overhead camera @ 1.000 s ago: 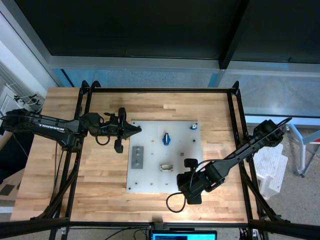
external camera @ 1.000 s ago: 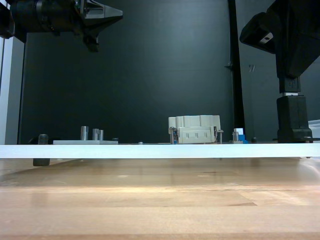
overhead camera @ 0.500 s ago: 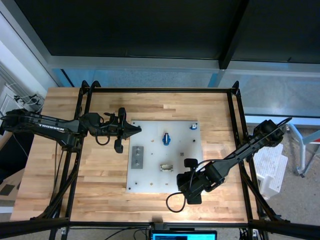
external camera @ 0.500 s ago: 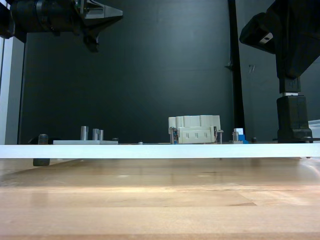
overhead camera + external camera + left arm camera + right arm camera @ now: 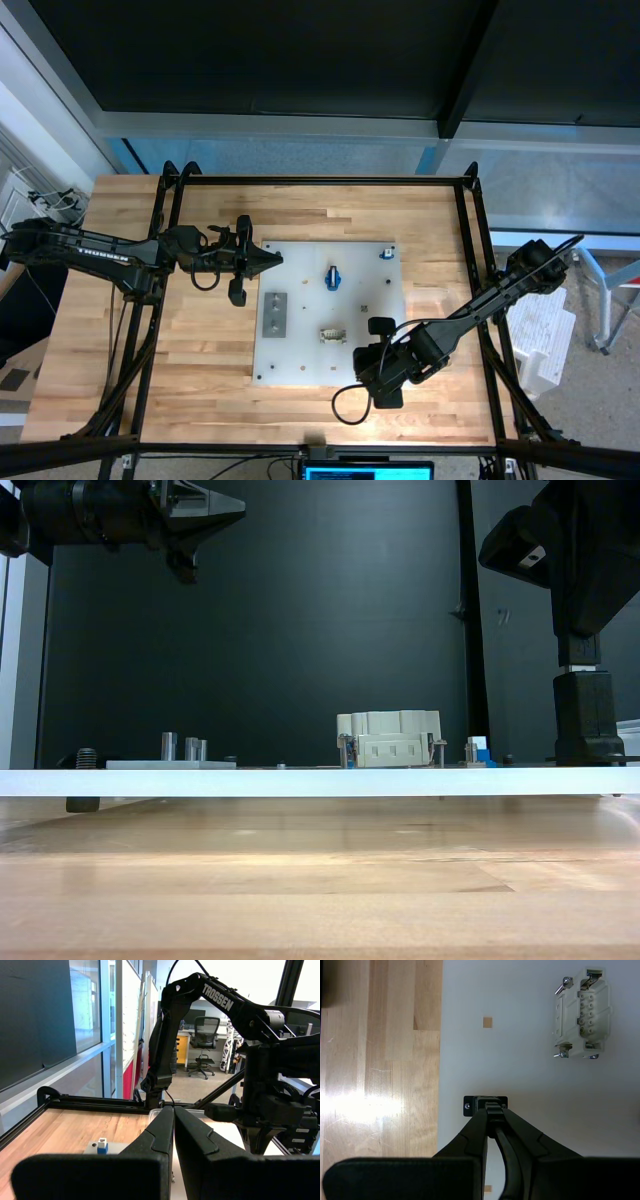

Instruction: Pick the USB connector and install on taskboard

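USB connector (image 5: 491, 1105) pinched in right gripper (image 5: 493, 1111) on taskboard (image 5: 535, 1085), left gripper (image 5: 173, 1111) closed aloft

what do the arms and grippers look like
Left arm and right arm are black, slim jointed links with white TROSSEN lettering and looped black cables. Left gripper, above the taskboard's far left corner, and right gripper, on the USB connector, have black tapered fingers.

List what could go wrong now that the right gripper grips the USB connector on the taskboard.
The right gripper, shut on the USB connector, works close to the taskboard edge: a skewed push may leave it unseated. Rising before opening could drag it off the board. The left gripper, shut, hangs high over the far left corner, no hazard.
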